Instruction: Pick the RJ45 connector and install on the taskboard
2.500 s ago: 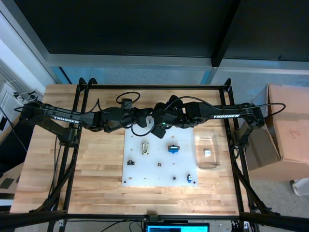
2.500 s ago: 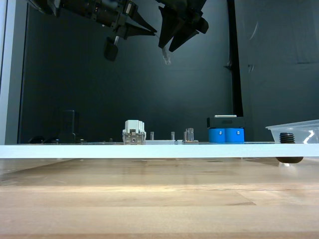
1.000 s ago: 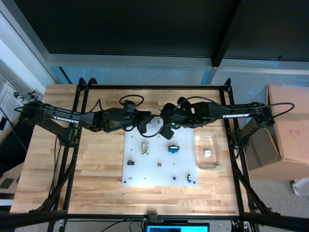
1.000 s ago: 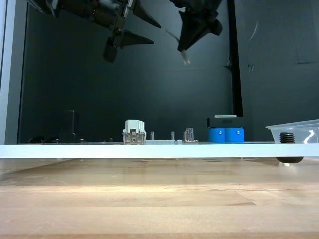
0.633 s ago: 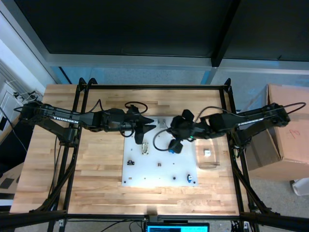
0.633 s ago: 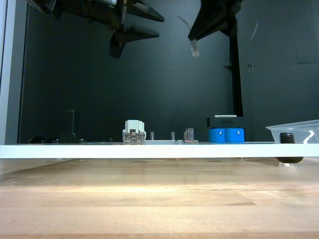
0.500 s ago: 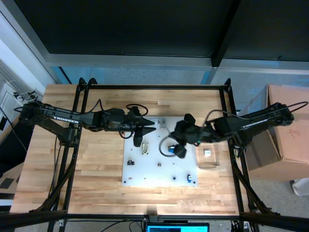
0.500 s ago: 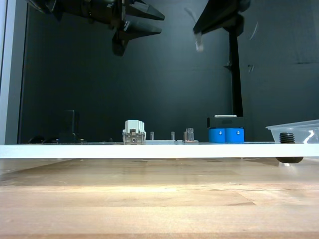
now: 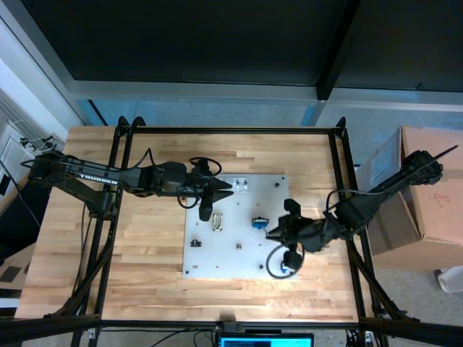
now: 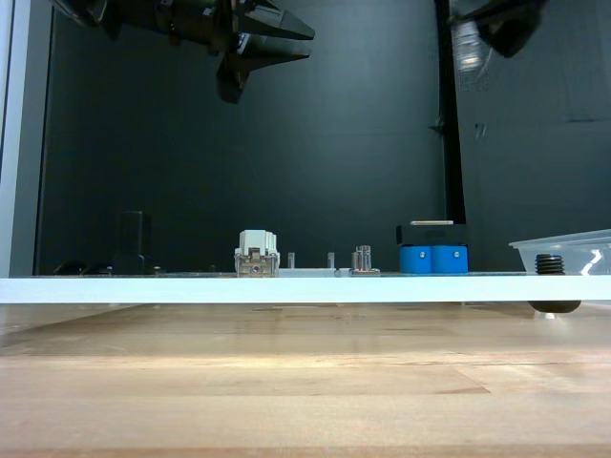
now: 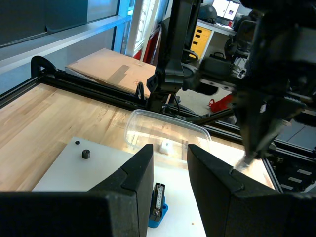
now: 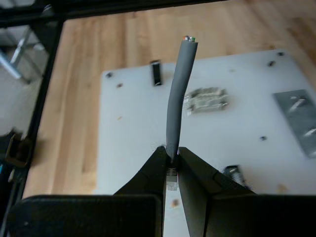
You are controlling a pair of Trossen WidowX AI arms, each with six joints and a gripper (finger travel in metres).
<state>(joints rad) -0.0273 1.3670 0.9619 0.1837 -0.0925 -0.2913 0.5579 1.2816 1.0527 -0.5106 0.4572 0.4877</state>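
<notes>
Grey-cabled RJ45 connector [image 12: 171, 180] pinched in right end effector [image 12: 171, 159] over taskboard [image 9: 217, 262] near-right; left end effector [image 11: 169, 148] spread, over far-left. We feared thin pinch letting it twist, jamming insertion.

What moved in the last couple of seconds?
The right gripper, shut on the RJ45 connector, carried it from above the far edge of the taskboard toward its near right corner. The left gripper, open, edged slightly right above the far edge. The blue block stayed put.

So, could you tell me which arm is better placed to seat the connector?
Right, likely: the right tool, above the board's near right part, grips the connector; the left tool hangs open over the far left part.
</notes>
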